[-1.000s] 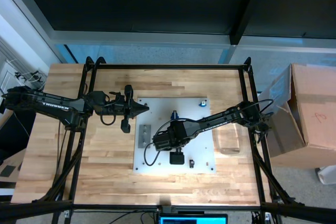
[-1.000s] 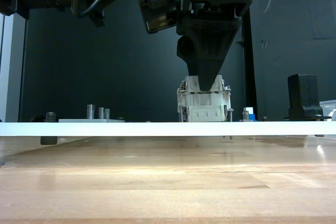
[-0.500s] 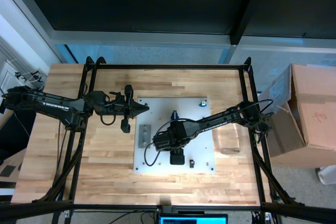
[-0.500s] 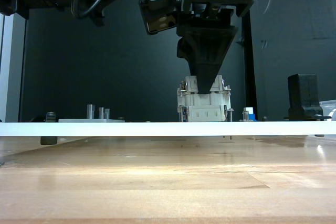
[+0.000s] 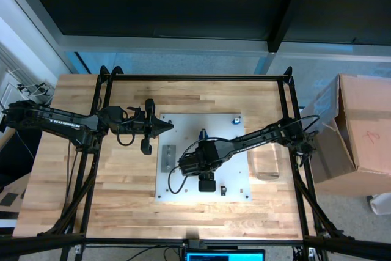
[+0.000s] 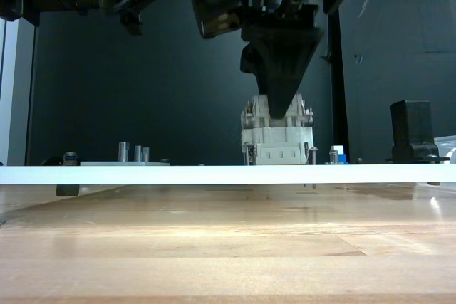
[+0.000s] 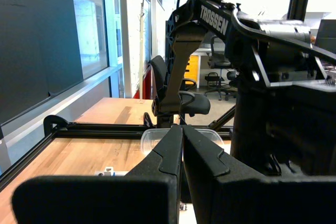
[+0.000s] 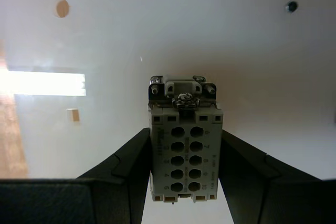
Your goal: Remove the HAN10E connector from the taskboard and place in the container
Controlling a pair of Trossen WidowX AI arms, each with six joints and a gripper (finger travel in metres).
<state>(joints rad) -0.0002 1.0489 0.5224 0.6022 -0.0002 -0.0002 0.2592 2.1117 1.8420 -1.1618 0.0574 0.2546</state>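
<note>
Clamping the upright HAN10E connector (image 8: 185, 129) at its taskboard (image 5: 239, 181) seat, the right gripper (image 8: 185, 145) is nearer the container (image 5: 266, 164) beside the board's right edge, while the left gripper (image 7: 182, 136), pinched closed, hovers far-left.

The board (image 5: 183, 191) lies on the table (image 5: 73, 200), nearer the table's right side. The left gripper (image 5: 168, 126) hangs over the board's far left corner, pointing right, well apart from the connector (image 8: 185, 148). The right gripper (image 6: 278, 108) points down over the board's near middle, its fingers (image 8: 131, 156) on either side of the connector, which stands upright atop its seat (image 6: 278, 151). Whether it is clear of the seat cannot be told. A block (image 5: 167, 157) sits on the board left of the seat. The container (image 5: 264, 163) rests on the table just beside the board's right edge. A box (image 5: 357, 132) stands off the table to the right.
</note>
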